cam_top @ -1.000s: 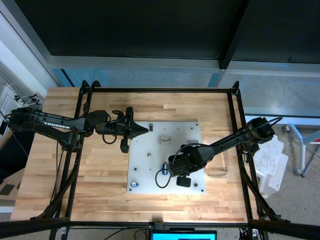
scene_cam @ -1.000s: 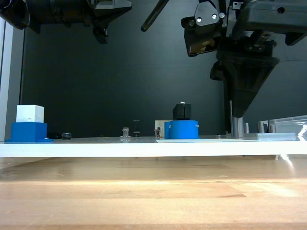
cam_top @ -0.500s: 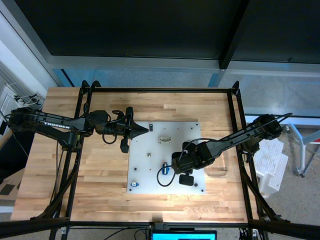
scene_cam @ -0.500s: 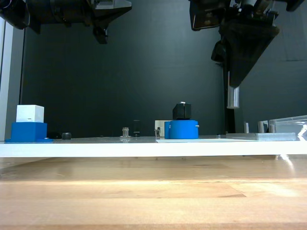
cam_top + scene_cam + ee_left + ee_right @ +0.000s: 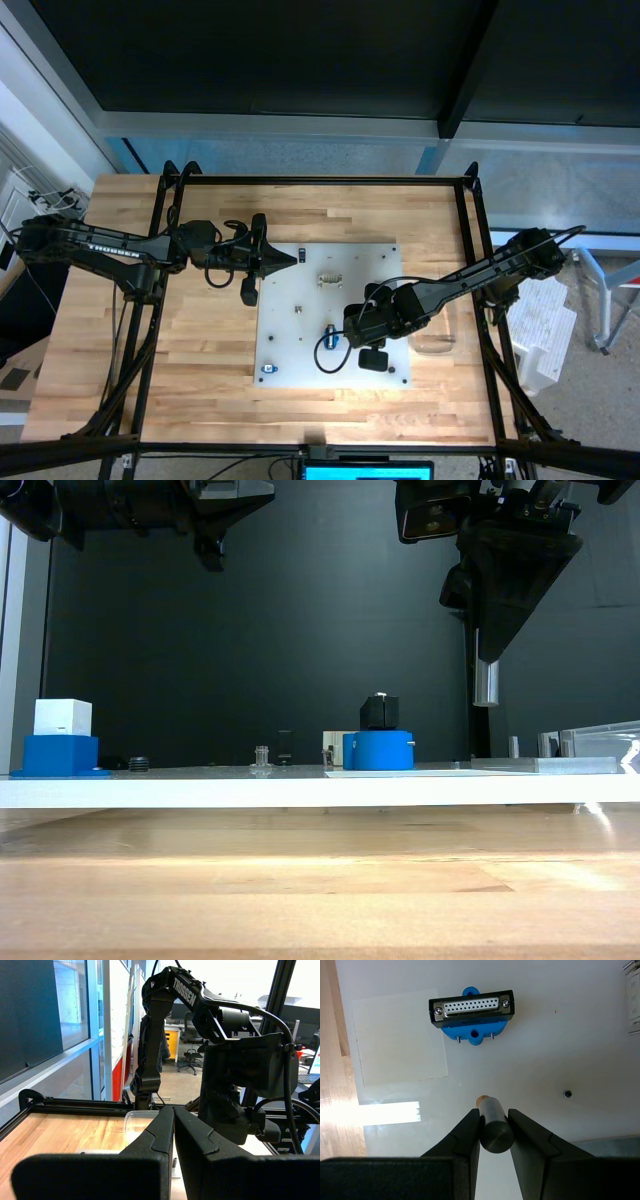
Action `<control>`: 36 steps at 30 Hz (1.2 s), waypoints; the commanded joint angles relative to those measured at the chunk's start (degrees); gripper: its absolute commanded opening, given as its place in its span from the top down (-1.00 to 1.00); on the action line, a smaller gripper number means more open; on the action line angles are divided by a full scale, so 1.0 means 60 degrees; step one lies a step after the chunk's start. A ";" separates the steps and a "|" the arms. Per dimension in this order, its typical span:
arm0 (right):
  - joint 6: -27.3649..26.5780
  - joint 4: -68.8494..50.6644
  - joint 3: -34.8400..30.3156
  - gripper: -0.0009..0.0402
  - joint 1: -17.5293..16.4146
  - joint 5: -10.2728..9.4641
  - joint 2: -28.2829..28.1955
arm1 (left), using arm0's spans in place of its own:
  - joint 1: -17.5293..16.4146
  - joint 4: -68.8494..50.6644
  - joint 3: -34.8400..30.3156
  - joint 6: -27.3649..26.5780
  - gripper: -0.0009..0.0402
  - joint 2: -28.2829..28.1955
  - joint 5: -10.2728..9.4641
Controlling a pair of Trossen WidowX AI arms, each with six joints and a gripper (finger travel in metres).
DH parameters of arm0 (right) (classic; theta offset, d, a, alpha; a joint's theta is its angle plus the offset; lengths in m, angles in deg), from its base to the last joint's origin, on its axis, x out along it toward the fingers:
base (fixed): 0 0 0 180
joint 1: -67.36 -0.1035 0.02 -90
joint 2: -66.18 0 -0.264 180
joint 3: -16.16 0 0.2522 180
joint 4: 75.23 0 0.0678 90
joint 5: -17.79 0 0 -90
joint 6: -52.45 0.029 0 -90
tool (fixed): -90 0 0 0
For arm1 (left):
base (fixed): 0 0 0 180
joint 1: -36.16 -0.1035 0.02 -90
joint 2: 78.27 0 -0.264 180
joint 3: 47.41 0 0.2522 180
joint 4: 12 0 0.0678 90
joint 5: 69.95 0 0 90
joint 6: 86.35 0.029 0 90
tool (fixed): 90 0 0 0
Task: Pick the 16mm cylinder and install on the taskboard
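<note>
Hanging upright over the taskboard's [image 5: 290, 340] near half, the 16mm cylinder [image 5: 484, 683] is clamped in the right pincer [image 5: 494, 1112], probably for carrying; the left pincer [image 5: 173, 1110], closed and empty, is parked at the board's far left corner.

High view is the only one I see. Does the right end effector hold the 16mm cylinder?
Observer: Yes. Right wrist view: the right end effector, above the taskboard, is shut on the 16mm cylinder.
Operator: Does the cylinder touch the board?
Observer: No. In the low view it hangs upright, with a gap below it.
Operator: And the other arm?
Observer: The left end effector is raised over the taskboard's far left corner; its wrist view shows it shut, empty.
</note>
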 commanded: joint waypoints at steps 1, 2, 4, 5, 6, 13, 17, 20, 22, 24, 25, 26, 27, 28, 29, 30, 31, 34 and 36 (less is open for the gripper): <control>0.0011 0.0007 -0.0018 0.87 0.0000 0.0011 0.0000 | 0.0000 0.0000 0.0000 0.0000 0.96 -0.0004 0.0004; 0.0011 0.0004 -0.0018 0.87 0.0000 0.0011 -0.0015 | 0.0000 0.0000 0.0000 0.0000 0.96 0.0000 0.0004; 0.0011 0.0007 0.0004 0.87 0.0000 0.0007 -0.0015 | 0.0000 0.0004 0.0000 0.0000 0.96 0.0000 0.0004; 0.0004 0.0011 0.0011 0.87 -0.0004 0.0011 -0.0015 | -0.0004 0.0004 0.0000 0.0000 0.96 0.0000 0.0004; -0.0022 0.0022 0.0018 0.87 0.0000 0.0011 -0.0015 | 0.0000 0.0000 0.0000 0.0000 0.96 -0.0004 0.0004; -0.0273 0.0157 0.0022 0.87 -0.0036 -0.0073 -0.0339 | 0.0000 0.0000 0.0000 0.0000 0.96 0.0000 0.0004; -0.0339 0.0168 0.0022 0.87 -0.0051 -0.0076 -0.0466 | -0.0004 0.0004 0.0000 0.0000 0.96 0.0000 0.0004; -0.0423 0.0168 0.0022 0.87 -0.0062 -0.0073 -0.0466 | -0.0004 0.0000 0.0000 0.0000 0.96 0.0000 0.0004; -0.0466 0.0160 0.0022 0.87 -0.0073 -0.0069 -0.0466 | 0.0000 0.0000 0.0000 0.0000 0.96 0.0000 0.0004; -0.0466 0.0127 0.0025 0.87 -0.0073 -0.0073 -0.0466 | -0.0004 0.0004 0.0000 0.0000 0.96 0.0000 0.0004; -0.0466 0.0106 0.0029 0.87 -0.0073 -0.0073 -0.0466 | 0.0000 0.0004 0.0000 0.0000 0.96 -0.0004 0.0004; -0.0474 0.0109 0.0051 0.87 -0.0073 -0.0073 -0.0466 | 0.0000 0.0000 0.0000 0.0000 0.96 0.0000 0.0004; -0.0477 0.0117 0.0076 0.87 -0.0073 -0.0073 -0.0466 | 0.0000 0.0000 0.0000 0.0000 0.96 0.0000 0.0004; -0.0481 0.0127 0.0106 0.87 -0.0076 -0.0069 -0.0466 | 0.0000 0.0000 0.0000 0.0000 0.96 0.0000 0.0004; -0.0481 0.0157 0.0142 0.87 -0.0076 -0.0073 -0.0466 | 0.0004 0.0000 0.0000 0.0000 0.96 -0.0004 0.0004; -0.0481 0.0193 0.0182 0.87 -0.0084 -0.0069 -0.0466 | 0.0000 0.0004 0.0000 0.0000 0.96 0.0000 0.0004; -0.0481 0.0255 0.0233 0.87 -0.0087 -0.0069 -0.0466 | 0.0000 0.0004 0.0000 0.0000 0.96 0.0000 0.0004; -0.0481 0.0375 0.0317 0.87 -0.0095 -0.0069 -0.0466 | 0.0000 0.0000 0.0000 0.0000 0.96 0.0000 0.0004; -0.0481 0.0412 0.0321 0.87 -0.0102 -0.0069 -0.0521 | 0.0000 0.0000 0.0000 0.0000 0.96 0.0000 0.0004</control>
